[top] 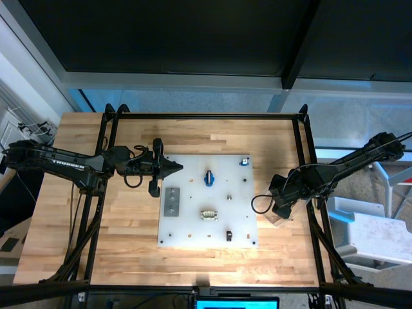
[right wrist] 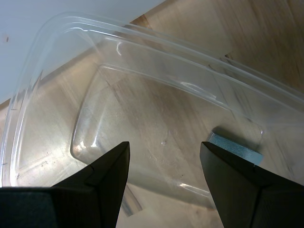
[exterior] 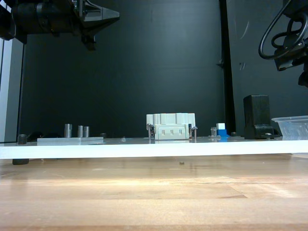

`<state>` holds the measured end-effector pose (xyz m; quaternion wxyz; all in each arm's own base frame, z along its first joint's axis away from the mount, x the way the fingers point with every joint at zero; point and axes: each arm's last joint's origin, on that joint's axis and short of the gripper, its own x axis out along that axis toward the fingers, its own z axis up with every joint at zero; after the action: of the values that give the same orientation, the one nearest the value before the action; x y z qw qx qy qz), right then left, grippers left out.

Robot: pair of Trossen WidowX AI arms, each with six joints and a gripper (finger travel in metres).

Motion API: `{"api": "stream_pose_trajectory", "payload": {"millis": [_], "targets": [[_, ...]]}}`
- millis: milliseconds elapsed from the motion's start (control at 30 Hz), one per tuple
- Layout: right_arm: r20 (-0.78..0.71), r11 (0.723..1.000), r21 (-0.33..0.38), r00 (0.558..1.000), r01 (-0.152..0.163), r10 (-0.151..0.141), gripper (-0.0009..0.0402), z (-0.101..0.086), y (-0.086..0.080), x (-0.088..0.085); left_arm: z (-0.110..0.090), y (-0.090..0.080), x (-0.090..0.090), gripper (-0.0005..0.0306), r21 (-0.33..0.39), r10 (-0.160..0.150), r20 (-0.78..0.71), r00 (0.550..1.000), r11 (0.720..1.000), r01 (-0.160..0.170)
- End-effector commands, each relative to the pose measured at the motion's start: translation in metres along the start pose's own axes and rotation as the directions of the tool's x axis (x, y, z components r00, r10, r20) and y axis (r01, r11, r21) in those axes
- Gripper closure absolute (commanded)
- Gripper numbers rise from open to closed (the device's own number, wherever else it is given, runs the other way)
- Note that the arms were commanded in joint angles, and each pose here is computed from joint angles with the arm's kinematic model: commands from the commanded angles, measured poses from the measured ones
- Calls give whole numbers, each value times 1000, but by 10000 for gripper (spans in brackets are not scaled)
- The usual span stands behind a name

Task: Pick the 16mm bar from the taskboard and place it in the container

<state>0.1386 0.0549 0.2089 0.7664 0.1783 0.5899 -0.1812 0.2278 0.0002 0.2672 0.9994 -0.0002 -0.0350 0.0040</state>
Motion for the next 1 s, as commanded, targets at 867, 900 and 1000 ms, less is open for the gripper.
{"api": "stream_pose_trajectory", "payload": {"millis": [867,900,1000], "targets": [[9,1000,0,1000,-12,12,189,1,1,0,0,0,0,300,0,0,0,1000,1000,0],[9,1000,0,1000,-12,12,189,1,1,0,0,0,0,300,0,0,0,1000,1000,0],[9,1000,-1,1000,-12,12,189,1,1,0,0,0,0,300,0,0,0,1000,1000,0]]}}
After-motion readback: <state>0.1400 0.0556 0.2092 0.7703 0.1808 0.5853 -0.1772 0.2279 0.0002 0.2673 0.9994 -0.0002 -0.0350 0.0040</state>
